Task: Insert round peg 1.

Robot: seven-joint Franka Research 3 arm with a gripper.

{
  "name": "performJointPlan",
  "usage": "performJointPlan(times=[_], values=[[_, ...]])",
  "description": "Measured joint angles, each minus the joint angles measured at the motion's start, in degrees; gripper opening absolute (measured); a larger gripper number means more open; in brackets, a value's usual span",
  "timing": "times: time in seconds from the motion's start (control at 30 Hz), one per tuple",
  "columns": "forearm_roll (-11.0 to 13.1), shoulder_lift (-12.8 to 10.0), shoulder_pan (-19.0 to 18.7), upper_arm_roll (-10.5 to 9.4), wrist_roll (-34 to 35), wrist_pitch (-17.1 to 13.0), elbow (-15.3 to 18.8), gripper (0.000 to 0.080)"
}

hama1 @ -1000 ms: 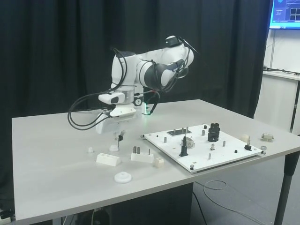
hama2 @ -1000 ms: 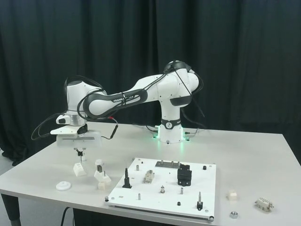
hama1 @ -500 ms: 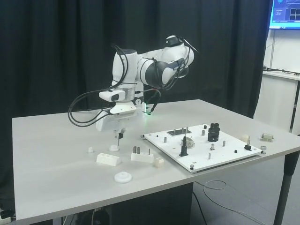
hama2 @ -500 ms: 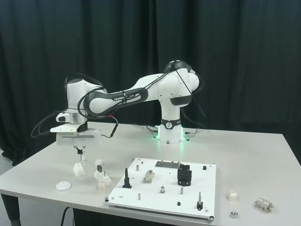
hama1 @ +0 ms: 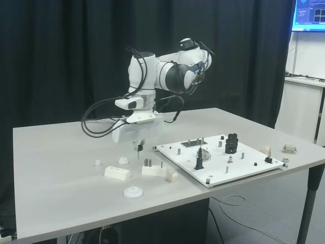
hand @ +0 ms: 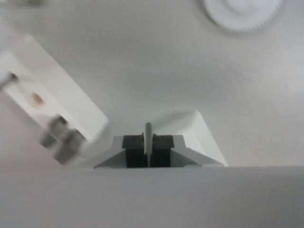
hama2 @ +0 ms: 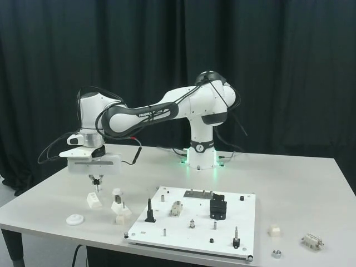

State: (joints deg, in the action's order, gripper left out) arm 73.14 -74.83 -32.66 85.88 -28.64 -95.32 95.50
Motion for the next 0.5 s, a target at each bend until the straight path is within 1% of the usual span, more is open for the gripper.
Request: performJointPlan(times=[0.37,0.5], values=[[3.1,0.8,-2.5,0.45,6.9,5.2,-3.3,0.0032],[4.3,0.8,-4.3,0.51,10.4,6.3,-4.1,0.0032]])
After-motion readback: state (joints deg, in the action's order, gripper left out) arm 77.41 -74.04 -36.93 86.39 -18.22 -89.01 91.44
